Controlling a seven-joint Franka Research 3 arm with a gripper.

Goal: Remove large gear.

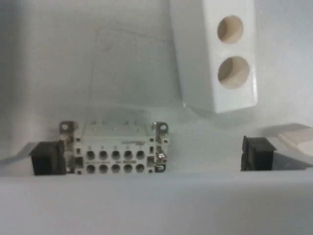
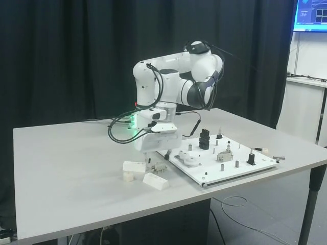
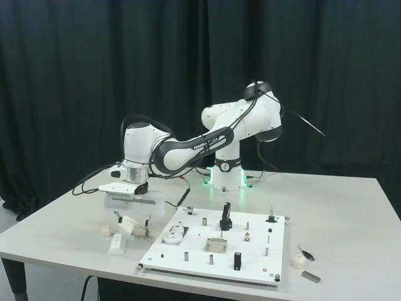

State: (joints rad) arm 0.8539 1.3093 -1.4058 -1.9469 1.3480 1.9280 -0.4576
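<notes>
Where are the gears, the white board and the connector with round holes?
Gears (image 3: 173, 234), second room view, top face.
Board (image 3: 250, 263), second room view, bare surface.
Connector (image 1: 115, 155), wrist view, holed front face.

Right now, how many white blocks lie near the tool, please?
3 blocks: one by the tool, a small one beside it, one by the table edge. More may be hidden.

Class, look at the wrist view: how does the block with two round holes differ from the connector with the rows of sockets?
The block has two large holes; the connector has ten small sockets in two rows. The block is plain white; the connector carries grey metal brackets at its corners. The block lies tilted off to one side; the connector sits between the hand's fingertips. Both rest on the grey table.
</notes>
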